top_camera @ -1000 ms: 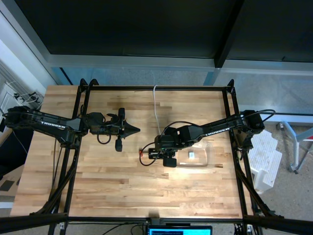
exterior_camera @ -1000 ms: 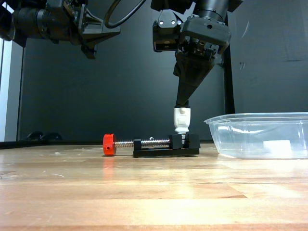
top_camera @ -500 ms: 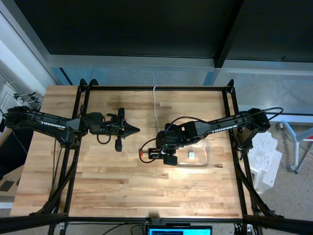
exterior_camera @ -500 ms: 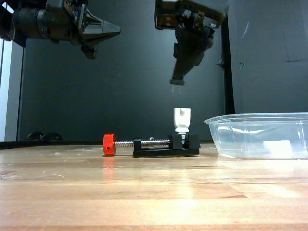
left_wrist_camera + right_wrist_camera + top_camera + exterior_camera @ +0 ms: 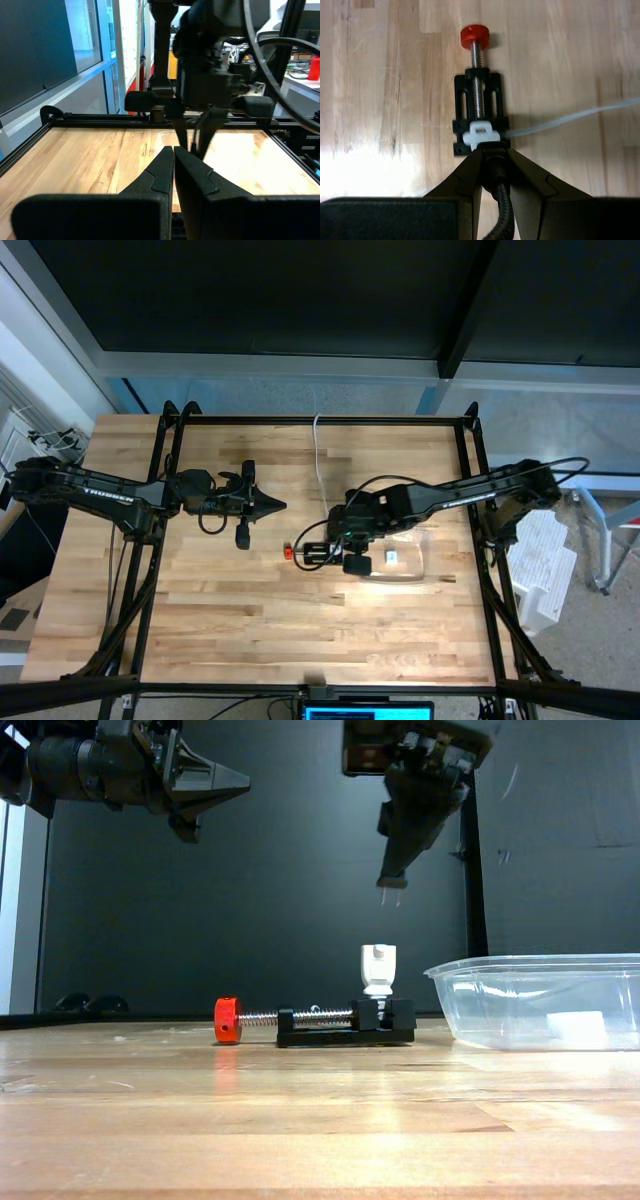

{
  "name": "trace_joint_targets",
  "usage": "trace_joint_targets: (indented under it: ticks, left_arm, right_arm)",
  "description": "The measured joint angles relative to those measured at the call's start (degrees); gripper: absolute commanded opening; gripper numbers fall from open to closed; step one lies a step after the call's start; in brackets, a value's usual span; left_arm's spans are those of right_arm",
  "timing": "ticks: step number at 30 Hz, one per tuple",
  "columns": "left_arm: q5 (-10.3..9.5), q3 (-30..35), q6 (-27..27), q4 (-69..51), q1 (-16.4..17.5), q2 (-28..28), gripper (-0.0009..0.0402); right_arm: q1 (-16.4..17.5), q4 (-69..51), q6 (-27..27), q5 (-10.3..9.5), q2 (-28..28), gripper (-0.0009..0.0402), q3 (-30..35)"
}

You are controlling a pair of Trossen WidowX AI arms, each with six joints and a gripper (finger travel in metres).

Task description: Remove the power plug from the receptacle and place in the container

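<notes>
Our right gripper (image 5: 394, 868) hangs in the air above the receptacle (image 5: 345, 1022), with its fingers pressed together on the power plug (image 5: 390, 888). We see the plug as a small dark piece at the fingertips, with its two thin prongs pointing down toward the table (image 5: 320, 1120). It is fully out of the white socket (image 5: 377, 968) that stands upright on the receptacle. There is a clear gap of air between them, and the plug sits a little to the container side of the socket.

The receptacle lies flat on the table, with its orange-red knob (image 5: 228, 1020) at the end far from the container (image 5: 540, 1005). A white cable (image 5: 318, 455) runs from the receptacle toward the far edge of the table. The container stands just beside the receptacle, at the end opposite the knob, and a white label (image 5: 577, 1023) shows through its clear wall.

Our left gripper (image 5: 238, 786) is high over the table, well apart from the receptacle, on the knob side. In the left wrist view its fingers (image 5: 162, 167) touch each other and hold nothing.
</notes>
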Motion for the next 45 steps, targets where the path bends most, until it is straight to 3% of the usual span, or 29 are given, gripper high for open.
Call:
trace_joint_targets:
  ticks: [21,39,45]
  left_arm:
    - [0.0,0.0,0.0,-0.1,0.0,0.0,0.0]
    - [0.02,0.0,0.0,0.0,0.0,0.0,0.0]
    - [0.0,0.0,0.0,0.0,0.0,0.0,0.0]
  right_arm:
    - [4.0,15.1,4.6,-0.02,-16.2,0.0,-26.5]
    - [5.5,28.8,6.4,0.02,-19.1,0.0001,-39.7]
    - [5.9,33.8,7.7,0.0,-19.4,0.0045,-43.3]
